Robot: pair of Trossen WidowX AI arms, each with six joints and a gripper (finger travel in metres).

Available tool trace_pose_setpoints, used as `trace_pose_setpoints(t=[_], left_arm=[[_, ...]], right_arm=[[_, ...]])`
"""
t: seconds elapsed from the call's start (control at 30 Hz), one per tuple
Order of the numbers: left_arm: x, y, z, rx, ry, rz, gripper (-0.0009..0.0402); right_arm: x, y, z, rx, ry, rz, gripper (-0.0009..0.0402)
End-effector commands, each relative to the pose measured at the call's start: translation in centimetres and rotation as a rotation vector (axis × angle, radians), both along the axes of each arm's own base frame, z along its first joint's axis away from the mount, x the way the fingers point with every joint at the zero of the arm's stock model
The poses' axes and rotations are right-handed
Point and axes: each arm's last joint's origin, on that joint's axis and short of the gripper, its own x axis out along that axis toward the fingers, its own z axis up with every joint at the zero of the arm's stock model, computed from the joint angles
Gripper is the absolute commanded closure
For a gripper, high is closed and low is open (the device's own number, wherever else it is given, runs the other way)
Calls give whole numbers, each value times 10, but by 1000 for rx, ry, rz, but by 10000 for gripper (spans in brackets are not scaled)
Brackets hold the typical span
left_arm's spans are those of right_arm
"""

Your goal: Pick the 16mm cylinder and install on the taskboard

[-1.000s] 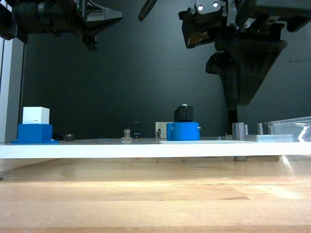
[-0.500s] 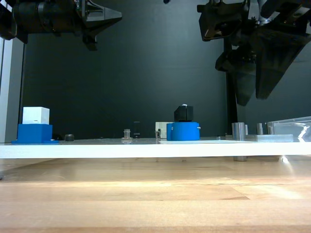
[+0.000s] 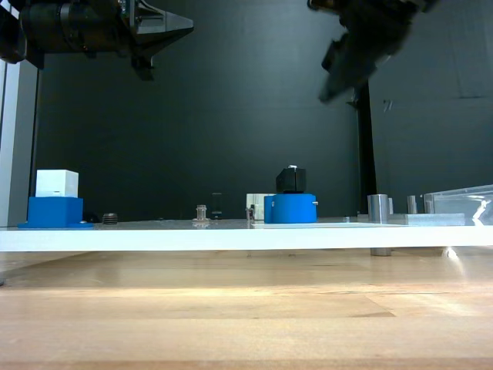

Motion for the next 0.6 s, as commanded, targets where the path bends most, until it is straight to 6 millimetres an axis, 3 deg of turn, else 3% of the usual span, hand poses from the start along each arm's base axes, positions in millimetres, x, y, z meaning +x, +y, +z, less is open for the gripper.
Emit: trace_pose_setpoints(t=[0.03,0.27,0.6], left_arm=[[0,0,0,0,0,0,393],[0,0,0,0,0,0,393],[0,0,0,0,0,0,393]], right_arm=[[-7,-14,9,-2,-159,4,296],[-19,-46,23,-9,-498,18,398],[-36,-73,24,-19,-786,20,394]])
